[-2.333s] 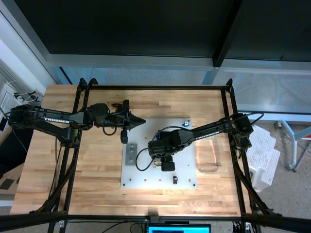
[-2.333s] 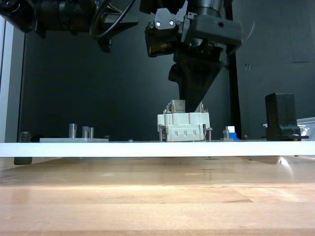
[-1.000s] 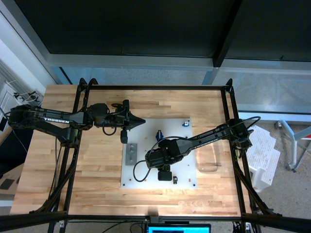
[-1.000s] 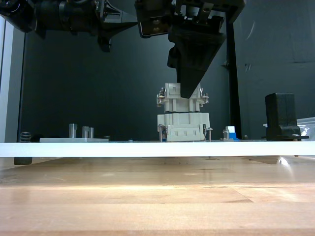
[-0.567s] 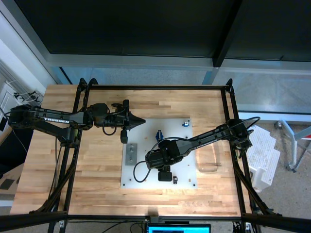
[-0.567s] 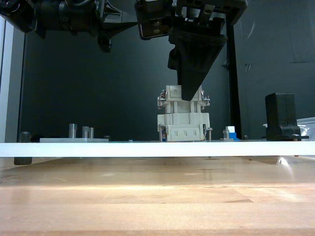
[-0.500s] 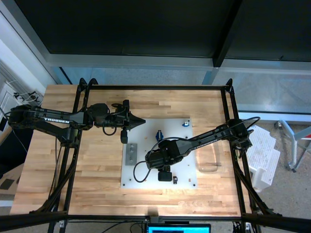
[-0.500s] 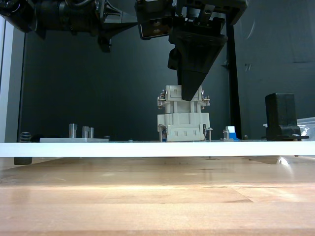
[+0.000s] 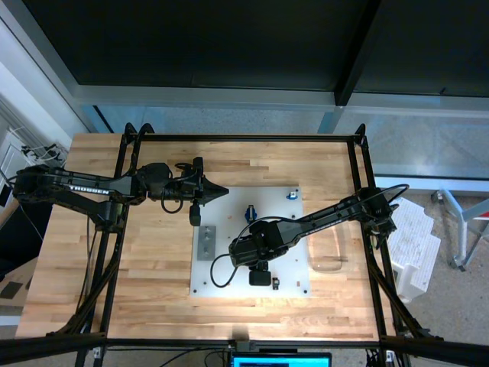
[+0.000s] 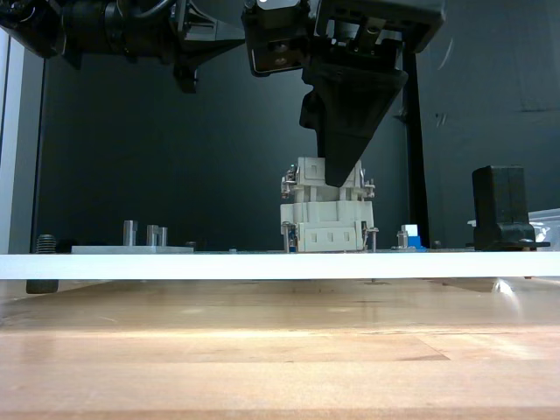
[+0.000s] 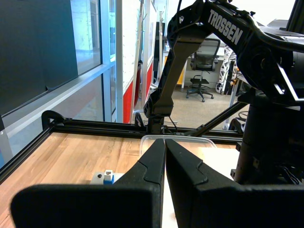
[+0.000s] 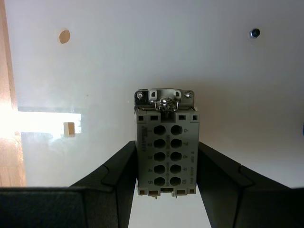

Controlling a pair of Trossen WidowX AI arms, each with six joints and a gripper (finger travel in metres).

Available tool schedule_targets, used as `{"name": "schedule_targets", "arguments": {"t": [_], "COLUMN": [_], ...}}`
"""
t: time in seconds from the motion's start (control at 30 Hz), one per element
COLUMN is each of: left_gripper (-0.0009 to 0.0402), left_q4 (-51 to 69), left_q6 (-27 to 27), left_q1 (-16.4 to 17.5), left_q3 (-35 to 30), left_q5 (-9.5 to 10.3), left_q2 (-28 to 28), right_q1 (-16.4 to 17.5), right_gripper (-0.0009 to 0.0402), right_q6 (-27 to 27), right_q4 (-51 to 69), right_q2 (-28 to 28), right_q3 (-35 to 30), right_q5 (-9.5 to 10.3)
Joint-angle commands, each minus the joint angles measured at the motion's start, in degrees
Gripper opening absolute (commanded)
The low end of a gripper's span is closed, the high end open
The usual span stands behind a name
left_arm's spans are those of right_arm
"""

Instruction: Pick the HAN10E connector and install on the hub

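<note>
Gripping the HAN10E connector (image 12: 166, 147) by its two long sides, the right gripper (image 12: 166, 164) points straight down at the white plate (image 12: 228, 71). Its jaws are clenched on the beige body, so the numbered pin holes and one silvery end clip face the wrist camera.

Seen from the low view, the connector sits squarely on top of the hub (image 10: 325, 229), touching it and lined up with it end to end. Its lower part appears to be inside the hub's frame, while its upper part stands above the rim. Whether it is fully seated cannot be told.

The hub stands on the plate between a grey metal block (image 10: 144, 238) to the left and a small black piece (image 10: 500, 210) to the right, well apart from both.

The left gripper (image 9: 218, 191) hangs in the air over the far left edge of the plate, above the wooden surface (image 9: 153, 290) and well apart from the connector. Its jaws are pressed together with nothing between them. A small blue-and-white piece (image 11: 109, 178) lies on the plate beyond their tips.
</note>
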State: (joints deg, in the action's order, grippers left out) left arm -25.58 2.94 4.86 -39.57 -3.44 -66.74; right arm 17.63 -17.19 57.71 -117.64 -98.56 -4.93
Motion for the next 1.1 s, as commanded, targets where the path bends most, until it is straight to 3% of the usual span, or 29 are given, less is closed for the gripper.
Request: {"name": "schedule_targets", "arguments": {"t": [0.03,0.3,0.43,0.9,1.1], "left_gripper": [0.0000,0.0000,0.0000,0.0000,0.0000], "left_q4": [0.0,0.0,0.0,0.0,0.0], "left_q6": [0.0,0.0,0.0,0.0,0.0], "left_q1": [0.0,0.0,0.0,0.0,0.0], "left_q3": [0.0,0.0,0.0,0.0,0.0], "left_q5": [0.00,0.00,0.00,0.00,0.00], "left_q2": [0.0,0.0,0.0,0.0,0.0], "right_q1": [0.0,0.0,-0.1,-0.1,-0.1], "right_gripper": [0.0046,0.0046,0.0046,0.0048,0.0103], "right_q6": [0.1,-0.4,-0.6,-0.8,-0.8], "right_q4": [-1.5,-3.0,-3.0,-3.0,-3.2], "right_q2": [0.0,0.0,0.0,-0.1,0.0], "right_q3": [1.3,3.7,3.4,3.0,2.7], "right_q5": [0.42,0.68,2.01,1.99,1.95]}}
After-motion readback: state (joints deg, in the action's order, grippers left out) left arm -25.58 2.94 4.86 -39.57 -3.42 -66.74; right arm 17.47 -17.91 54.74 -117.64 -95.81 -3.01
